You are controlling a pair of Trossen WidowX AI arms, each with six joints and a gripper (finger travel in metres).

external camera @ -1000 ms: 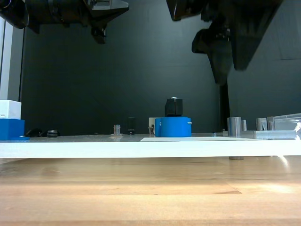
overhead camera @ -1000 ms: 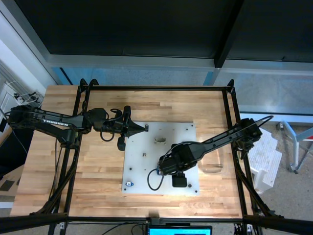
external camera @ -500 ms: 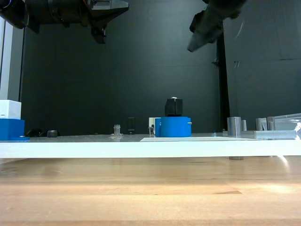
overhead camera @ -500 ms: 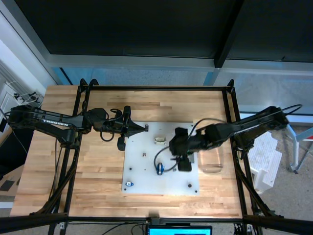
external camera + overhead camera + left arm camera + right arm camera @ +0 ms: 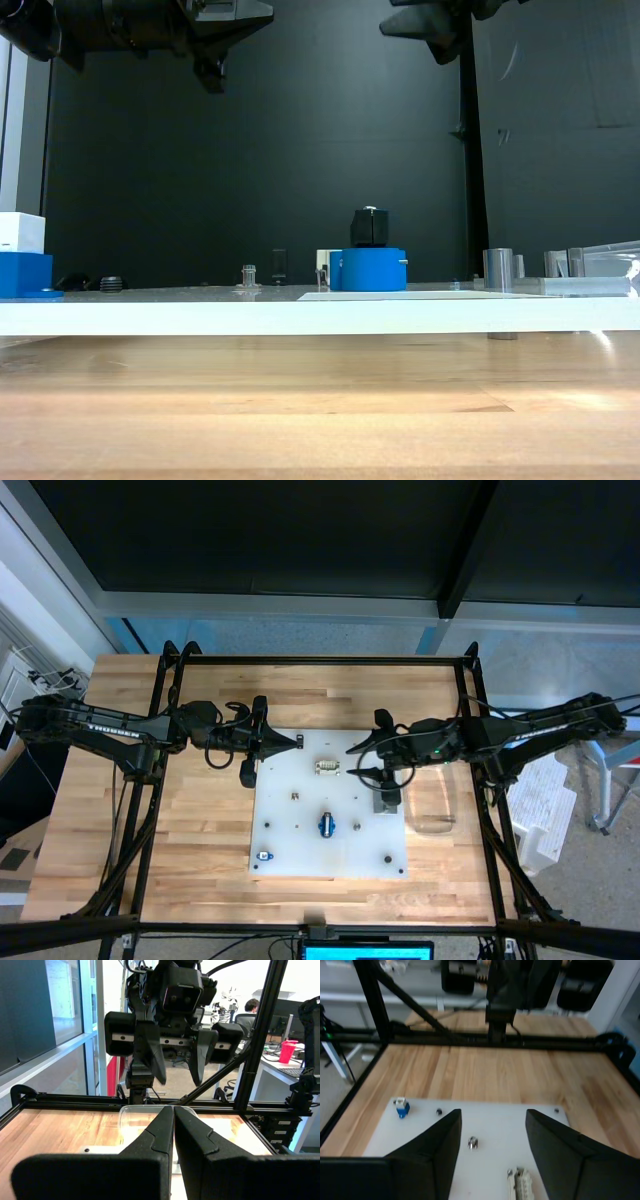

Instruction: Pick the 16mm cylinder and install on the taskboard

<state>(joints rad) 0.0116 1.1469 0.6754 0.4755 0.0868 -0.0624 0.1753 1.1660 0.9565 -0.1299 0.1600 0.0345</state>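
Observation:
The taskboard (image 5: pixel 300 825) lies flat in the middle of the table. The 16mm cylinder (image 5: pixel 357 826) stands upright on it just right of the blue connector (image 5: pixel 326 825); in the low view the cylinder (image 5: pixel 497 268) stands free, with nothing touching it. My right gripper (image 5: pixel 359 760) hovers open and empty above the board's far right part, well away from the cylinder; its fingers (image 5: pixel 437 1150) frame the board. My left gripper (image 5: pixel 297 742) is shut and empty above the board's far left corner, its fingers (image 5: pixel 160 1135) pressed together.
A beige connector (image 5: pixel 326 767) and a grey metal block (image 5: pixel 383 803) sit on the board, and a small blue piece (image 5: pixel 263 856) is at its near left. A clear plastic tray (image 5: pixel 437 805) lies off the board's right edge. A black frame (image 5: pixel 320 661) rings the table.
My right gripper has lifted away from the spot beside the blue connector and swung back to the board's far right, uncovering the cylinder. The left arm has not moved.

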